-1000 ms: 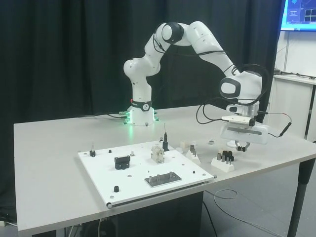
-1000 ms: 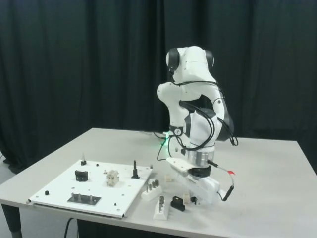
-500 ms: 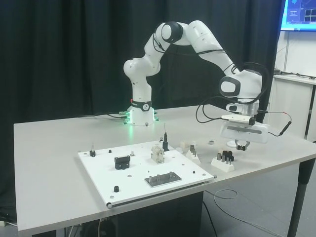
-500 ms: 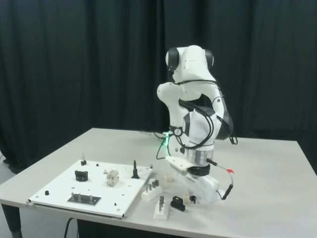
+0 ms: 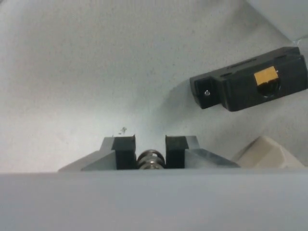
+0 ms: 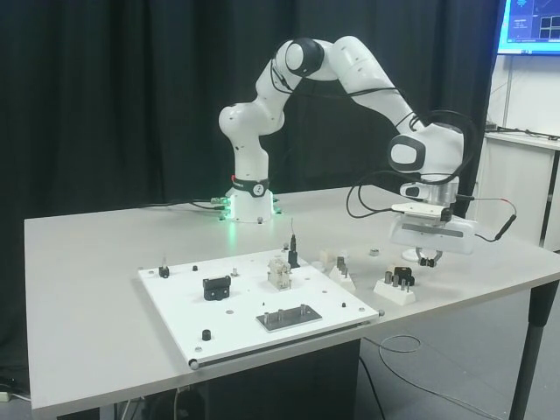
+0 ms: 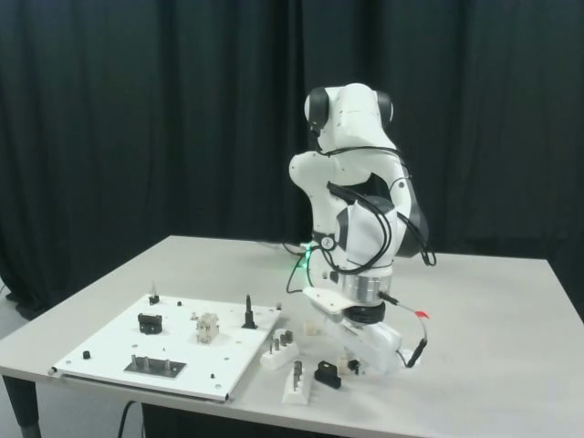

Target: Insert BNC.

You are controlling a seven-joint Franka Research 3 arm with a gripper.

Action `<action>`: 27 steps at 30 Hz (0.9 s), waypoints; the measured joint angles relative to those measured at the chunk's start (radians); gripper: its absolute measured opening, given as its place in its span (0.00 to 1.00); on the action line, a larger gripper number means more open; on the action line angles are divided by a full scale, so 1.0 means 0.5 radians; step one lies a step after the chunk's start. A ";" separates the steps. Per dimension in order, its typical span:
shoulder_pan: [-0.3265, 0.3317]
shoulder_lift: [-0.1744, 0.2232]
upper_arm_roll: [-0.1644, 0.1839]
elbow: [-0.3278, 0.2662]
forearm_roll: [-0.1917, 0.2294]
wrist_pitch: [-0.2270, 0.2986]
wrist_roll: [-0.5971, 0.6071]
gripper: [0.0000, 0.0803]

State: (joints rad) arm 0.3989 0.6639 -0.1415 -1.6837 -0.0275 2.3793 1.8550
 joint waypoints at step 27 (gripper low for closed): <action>-0.031 -0.001 -0.015 0.033 -0.005 -0.022 -0.041 0.16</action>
